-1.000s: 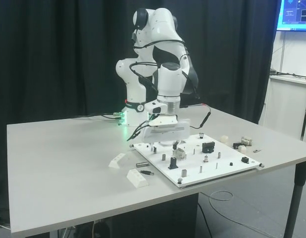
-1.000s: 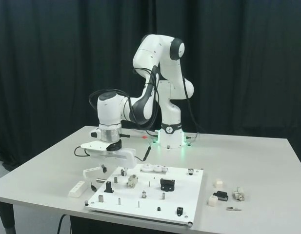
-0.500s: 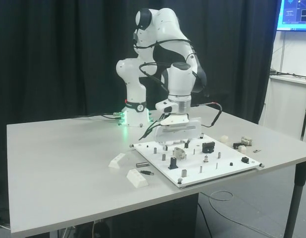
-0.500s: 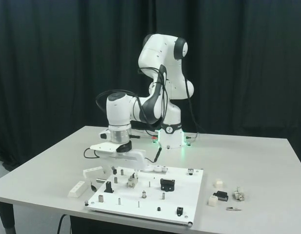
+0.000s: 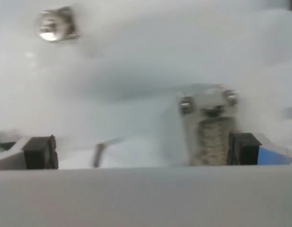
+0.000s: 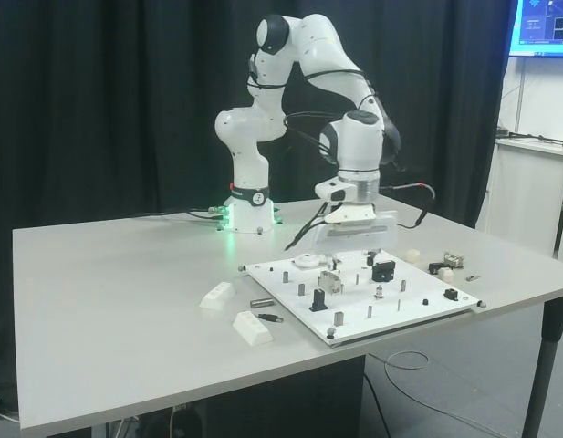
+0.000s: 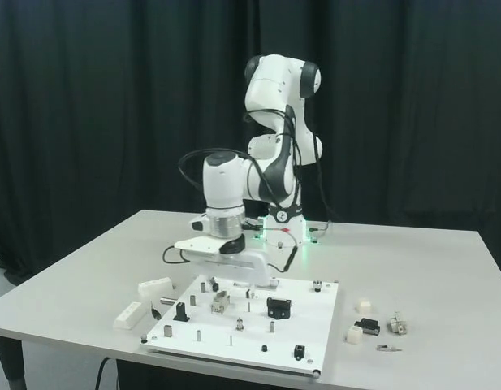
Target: Remove square peg 2.
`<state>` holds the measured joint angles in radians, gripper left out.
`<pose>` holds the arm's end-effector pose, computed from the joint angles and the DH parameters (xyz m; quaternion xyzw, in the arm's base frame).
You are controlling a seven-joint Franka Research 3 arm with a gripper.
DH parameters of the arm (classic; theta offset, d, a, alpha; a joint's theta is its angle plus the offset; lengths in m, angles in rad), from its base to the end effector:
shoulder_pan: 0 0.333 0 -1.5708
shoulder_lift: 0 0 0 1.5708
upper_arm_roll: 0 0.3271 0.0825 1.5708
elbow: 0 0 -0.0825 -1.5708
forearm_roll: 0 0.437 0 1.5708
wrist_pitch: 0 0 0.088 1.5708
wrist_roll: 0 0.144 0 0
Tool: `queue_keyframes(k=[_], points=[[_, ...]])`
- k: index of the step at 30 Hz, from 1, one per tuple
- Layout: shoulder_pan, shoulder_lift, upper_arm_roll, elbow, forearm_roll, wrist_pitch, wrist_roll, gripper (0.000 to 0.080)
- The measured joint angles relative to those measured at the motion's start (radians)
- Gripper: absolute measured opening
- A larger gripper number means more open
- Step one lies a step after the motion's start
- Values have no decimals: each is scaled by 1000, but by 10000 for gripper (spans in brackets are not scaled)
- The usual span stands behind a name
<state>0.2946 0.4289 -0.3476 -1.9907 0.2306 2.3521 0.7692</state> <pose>0.6437 -0.0266 0.1887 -0.8865 0.4624 0.0184 0.0026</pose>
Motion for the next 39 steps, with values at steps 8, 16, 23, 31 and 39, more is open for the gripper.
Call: queue_keyframes(k=[8, 16, 23, 31, 39], points=[[54, -3, 0, 8, 0, 4, 79, 800], [101, -1, 2, 17, 0, 27, 163, 800], [126, 20, 10, 38, 0, 55, 213, 800], [140, 73, 16, 85, 0, 70, 240, 800], [141, 129, 26, 140, 0, 71, 258, 800]])
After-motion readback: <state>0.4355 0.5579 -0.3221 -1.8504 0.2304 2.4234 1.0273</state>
